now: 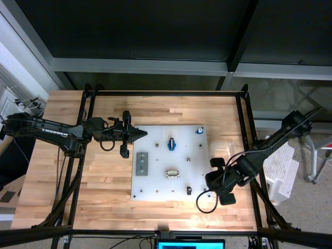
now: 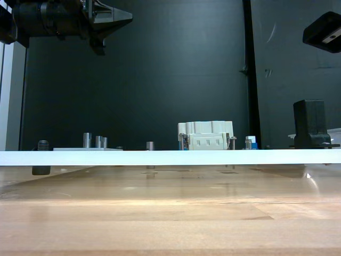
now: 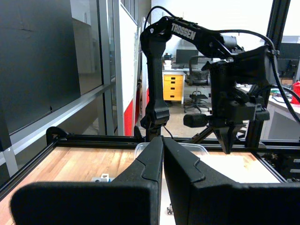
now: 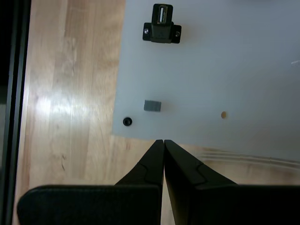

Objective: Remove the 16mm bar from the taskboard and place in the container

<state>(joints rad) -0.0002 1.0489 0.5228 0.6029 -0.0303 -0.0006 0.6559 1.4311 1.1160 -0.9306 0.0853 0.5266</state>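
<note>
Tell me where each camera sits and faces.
High view: above the near edge, looking down; left gripper at the taskboard's far-left corner, right gripper at its near-right.
Low view: table height, level along the board; both arms overhead.
Left wrist: along the shut left gripper toward the right arm and container.
Right wrist: straight down past its shut gripper.
Shared: high and right wrist show the black connector.

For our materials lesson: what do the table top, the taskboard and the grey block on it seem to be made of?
Table: wood, probably varnished; plank grain, soft glare. Taskboard: likely plastic, white, matte, uniform. Grey block: possibly metal; dull, even grey. Left hand, shut, hovers at the board's far left corner; right hand, shut, at its near right corner.
</note>
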